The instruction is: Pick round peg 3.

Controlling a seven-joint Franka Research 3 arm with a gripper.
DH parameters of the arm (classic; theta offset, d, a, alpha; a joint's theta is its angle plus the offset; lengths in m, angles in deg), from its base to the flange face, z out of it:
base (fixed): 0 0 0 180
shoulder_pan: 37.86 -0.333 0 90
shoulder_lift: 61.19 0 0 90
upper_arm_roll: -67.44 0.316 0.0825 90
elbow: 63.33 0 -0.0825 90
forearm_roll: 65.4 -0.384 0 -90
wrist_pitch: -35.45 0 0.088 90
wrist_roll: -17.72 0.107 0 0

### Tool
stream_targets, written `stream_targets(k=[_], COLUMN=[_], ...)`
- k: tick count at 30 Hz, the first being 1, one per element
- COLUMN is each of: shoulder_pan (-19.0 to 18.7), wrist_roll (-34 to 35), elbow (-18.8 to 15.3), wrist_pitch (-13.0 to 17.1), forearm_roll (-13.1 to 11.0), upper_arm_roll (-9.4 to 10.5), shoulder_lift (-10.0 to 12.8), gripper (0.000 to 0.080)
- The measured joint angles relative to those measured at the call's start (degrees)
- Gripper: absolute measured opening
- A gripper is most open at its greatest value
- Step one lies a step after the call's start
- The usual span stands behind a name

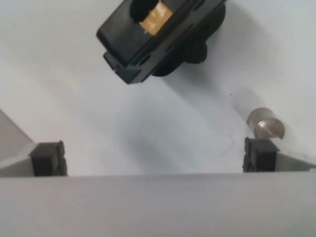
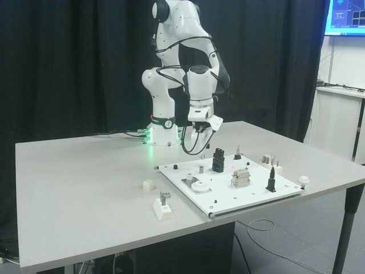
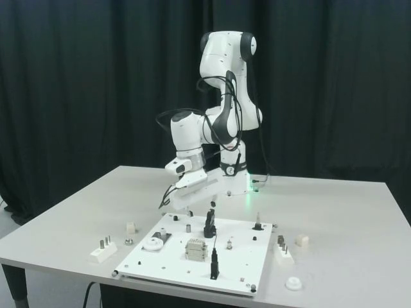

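The gripper [image 1: 153, 157] is spread wide with nothing between its black fingertips [image 1: 48, 158], hanging above the white board [image 1: 148, 113]; in the wrist view a short grey round peg [image 1: 265, 124] stands on the board just beside one fingertip, apart from it, and a black block [image 1: 158, 34] sits farther off. In the first room view the gripper [image 2: 199, 130] hovers over the board's [image 2: 228, 191] back edge, above a small upright peg [image 2: 201, 169] near a white disc [image 2: 200, 186]. In the second room view the gripper [image 3: 192, 192] hangs over the board's [image 3: 192, 263] far left part, close above the peg [image 3: 188, 228], on the grey table [image 3: 347, 212].
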Motion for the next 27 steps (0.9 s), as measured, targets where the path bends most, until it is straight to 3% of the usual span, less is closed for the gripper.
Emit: stream_targets(k=[27], shoulder_pan=[0.07], wrist_roll=[4.17], elbow=[0.49], wrist_pitch=[1.15], forearm_roll=[0.55], upper_arm_roll=[-1.07], shoulder_lift=[-0.18], gripper=[0.08])
